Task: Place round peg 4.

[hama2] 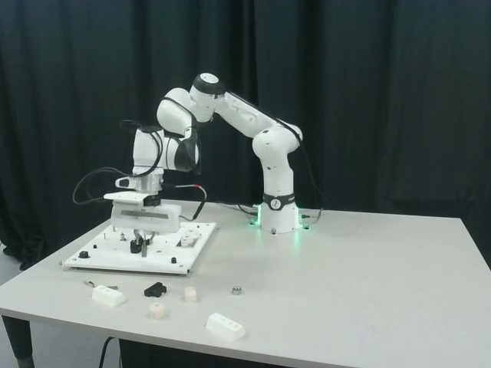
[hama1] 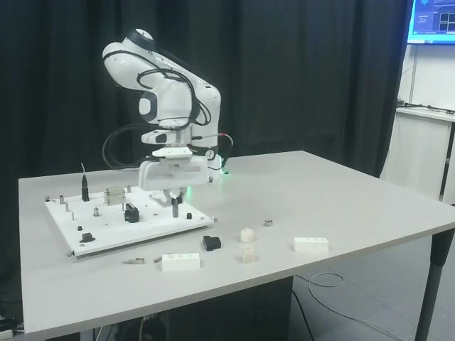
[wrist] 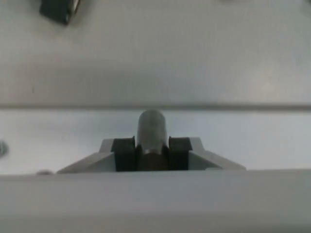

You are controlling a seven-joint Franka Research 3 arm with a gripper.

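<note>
The tool grips the round peg low over the white board; any tilt could jam it at its hole.

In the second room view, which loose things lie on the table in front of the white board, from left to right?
white block → black part → small white piece → white knob → white block nearest the edge → small grey nut.
</note>
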